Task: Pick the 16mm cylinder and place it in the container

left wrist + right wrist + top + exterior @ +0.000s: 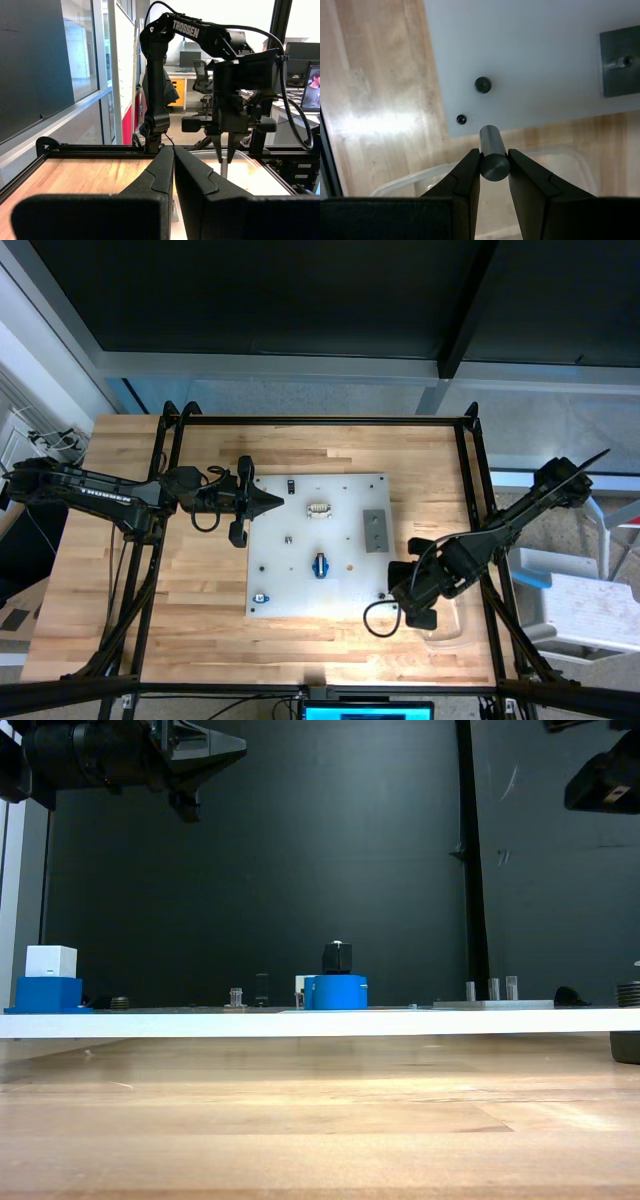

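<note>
Cylinder [490, 141] is pinched in the right gripper [494, 158] over the container's [415, 176] rim. The carry looks nearly done; next, centre and release. Left gripper [262, 502] hangs closed and empty at the board's [340, 540] left edge.

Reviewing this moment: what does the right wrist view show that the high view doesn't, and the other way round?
Only the right wrist view: the cylinder, clamped in the right gripper's jaws above the container.
Only the high view: the left gripper, jaws shut, hovering at the left edge of the board, and the blue part mid-board.
Both: the board, the grey block, the table and the container.
</note>
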